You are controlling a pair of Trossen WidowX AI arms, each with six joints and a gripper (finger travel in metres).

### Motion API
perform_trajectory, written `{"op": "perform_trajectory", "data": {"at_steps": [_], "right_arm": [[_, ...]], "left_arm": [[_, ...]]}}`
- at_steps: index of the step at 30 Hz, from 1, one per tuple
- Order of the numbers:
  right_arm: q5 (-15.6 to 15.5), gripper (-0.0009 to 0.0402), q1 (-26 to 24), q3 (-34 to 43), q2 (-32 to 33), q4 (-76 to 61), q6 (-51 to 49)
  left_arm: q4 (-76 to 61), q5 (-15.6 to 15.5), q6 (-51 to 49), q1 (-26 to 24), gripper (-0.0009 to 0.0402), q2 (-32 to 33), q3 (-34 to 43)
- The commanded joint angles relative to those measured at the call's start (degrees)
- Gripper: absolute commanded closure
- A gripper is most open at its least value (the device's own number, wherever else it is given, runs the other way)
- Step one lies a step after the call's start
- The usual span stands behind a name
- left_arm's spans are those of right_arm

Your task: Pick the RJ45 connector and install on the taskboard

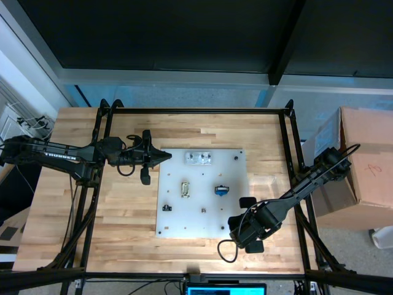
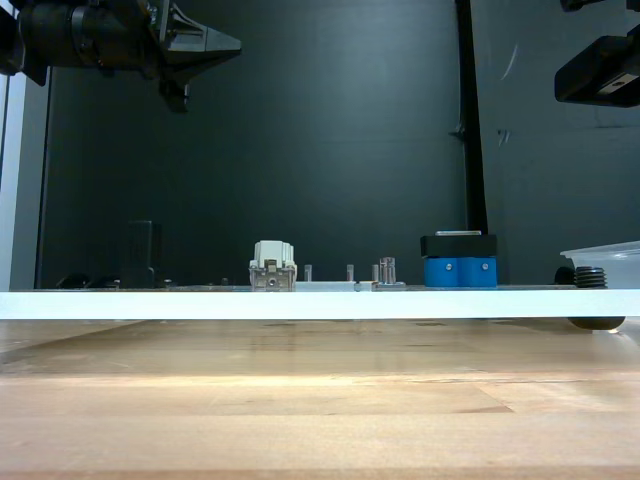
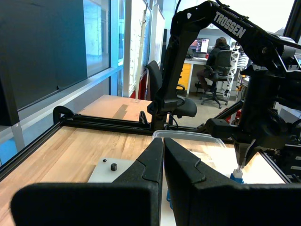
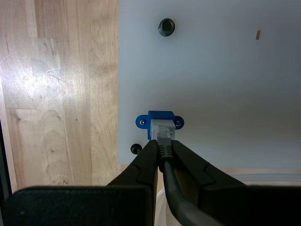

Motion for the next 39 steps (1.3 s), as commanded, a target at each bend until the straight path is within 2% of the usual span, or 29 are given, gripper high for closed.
{"op": "perform_trajectory", "data": {"at_steps": [1,10,20,39], "right_arm": [[0.0,0.0393,0.0,0.0,-0.5,-0.3,0.0],[0.0,0.0393,0.0,0.2,-4.3,-0.8,0.1],[0.3,0.0393,-0.2,6.0,-5.7,-4.9,-1.2],[0.3,0.0393,-0.3,1.9,-5.4,-2.9,0.0]], "left_arm": [[0.0,0.0,0.0,0.0,0.0393,0.0,0.0],[0.0,0.0,0.0,0.0,0.0393,0.0,0.0],[0.0,0.0,0.0,0.0,0.0393,0.0,0.0],[0.0,0.0,0.0,0.0,0.0393,0.0,0.0]]}}
